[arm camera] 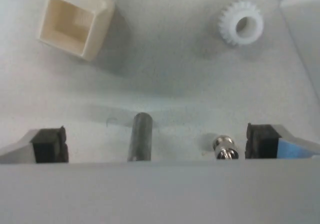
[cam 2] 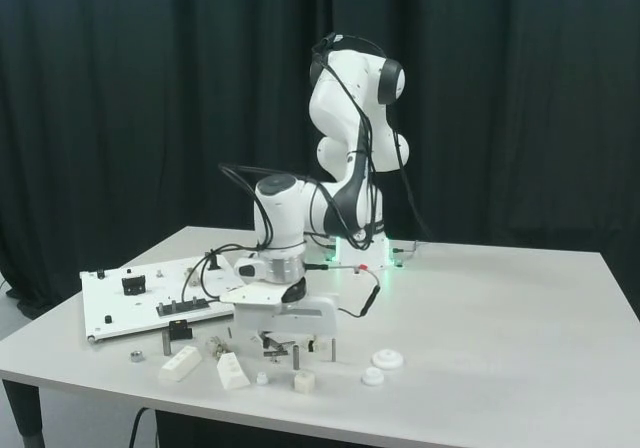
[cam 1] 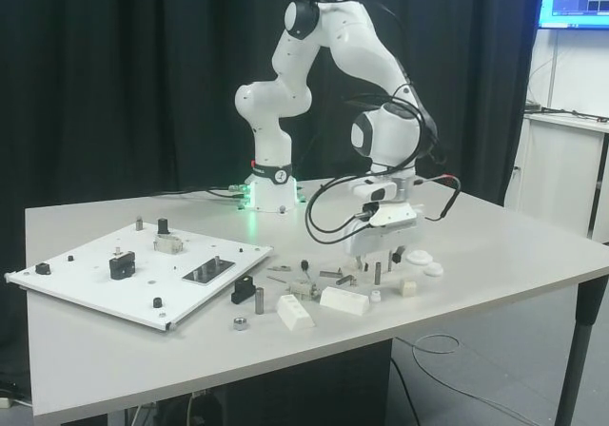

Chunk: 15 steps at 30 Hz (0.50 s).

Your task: Place round peg 3.

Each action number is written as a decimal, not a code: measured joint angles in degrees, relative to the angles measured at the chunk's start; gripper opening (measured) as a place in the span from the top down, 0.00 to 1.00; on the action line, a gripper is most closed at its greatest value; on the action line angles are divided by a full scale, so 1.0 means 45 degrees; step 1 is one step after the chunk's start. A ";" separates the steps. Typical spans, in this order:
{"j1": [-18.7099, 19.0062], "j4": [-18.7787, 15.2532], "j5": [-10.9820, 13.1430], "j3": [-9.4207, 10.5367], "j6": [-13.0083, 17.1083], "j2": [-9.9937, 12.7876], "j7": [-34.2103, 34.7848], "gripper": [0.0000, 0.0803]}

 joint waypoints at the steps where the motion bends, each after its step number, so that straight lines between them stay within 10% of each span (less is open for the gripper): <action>1: 0.0000 0.0091 0.0000 -0.0019 -0.0132 -0.0002 0.0000 0.07; 15: -0.0005 0.1046 -0.0029 -0.0211 -0.1612 -0.0010 0.0000 0.00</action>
